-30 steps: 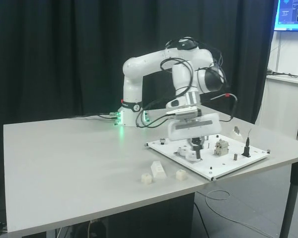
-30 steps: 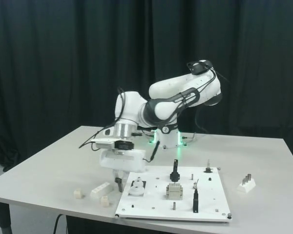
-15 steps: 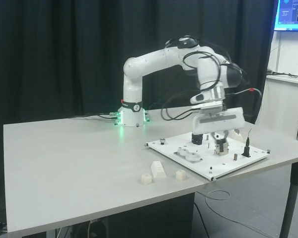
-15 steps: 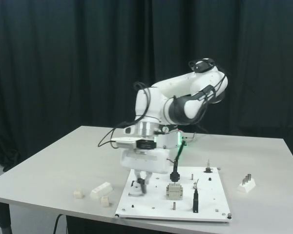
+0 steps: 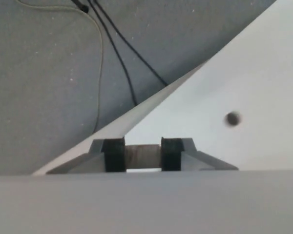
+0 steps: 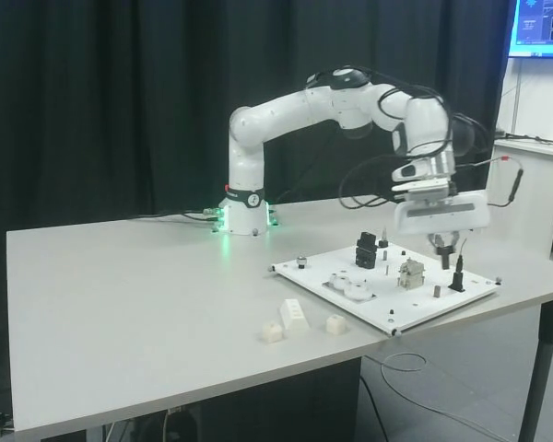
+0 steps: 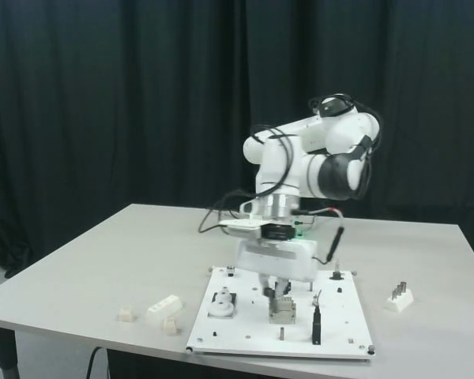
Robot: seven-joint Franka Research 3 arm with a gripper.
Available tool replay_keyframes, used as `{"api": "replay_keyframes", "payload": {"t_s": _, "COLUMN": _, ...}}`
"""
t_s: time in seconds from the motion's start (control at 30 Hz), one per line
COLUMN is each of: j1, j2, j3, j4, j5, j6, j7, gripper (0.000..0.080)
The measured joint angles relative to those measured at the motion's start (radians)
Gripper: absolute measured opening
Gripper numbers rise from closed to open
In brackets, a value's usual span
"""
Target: Insert square peg 4.
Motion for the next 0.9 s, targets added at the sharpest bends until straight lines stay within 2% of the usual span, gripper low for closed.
{"api": "replay_keyframes", "payload": {"t_s": 0.53, "j1": 0.05, "j2": 0.0, "j3": 0.004, "j4": 0.161, "j5": -0.145, "j6": -0.048, "j7": 0.331, "gripper": 0.0153}}
{"api": "replay_keyframes", "payload": {"t_s": 0.9, "j1": 0.059, "j2": -0.001, "j3": 0.034, "j4": 0.255, "j5": -0.251, "j6": -0.089, "j7": 0.613, "gripper": 0.0153}}
